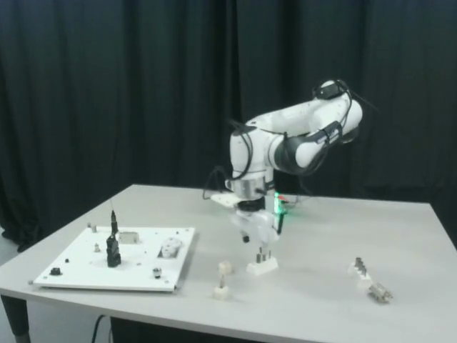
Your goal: Pick square peg 2.
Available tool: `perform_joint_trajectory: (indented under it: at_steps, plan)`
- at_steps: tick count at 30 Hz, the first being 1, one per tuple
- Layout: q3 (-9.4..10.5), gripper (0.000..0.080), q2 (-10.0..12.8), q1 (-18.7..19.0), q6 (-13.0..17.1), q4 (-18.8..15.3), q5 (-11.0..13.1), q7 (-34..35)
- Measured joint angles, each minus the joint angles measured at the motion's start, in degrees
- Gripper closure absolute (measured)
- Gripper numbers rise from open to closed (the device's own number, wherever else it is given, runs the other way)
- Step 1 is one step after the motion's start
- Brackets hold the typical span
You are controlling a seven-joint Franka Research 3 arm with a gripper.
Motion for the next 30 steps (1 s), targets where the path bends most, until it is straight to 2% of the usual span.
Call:
perform_joint_trajectory:
  at_steps: [10,30]
  plan:
    - [2.48,0.0003,0.0,2.4,3.71,-0.87,0.03,0.97]
    - [3.35,0.0003,-0.11,7.35,6.3,-5.79,-0.11,1.07]
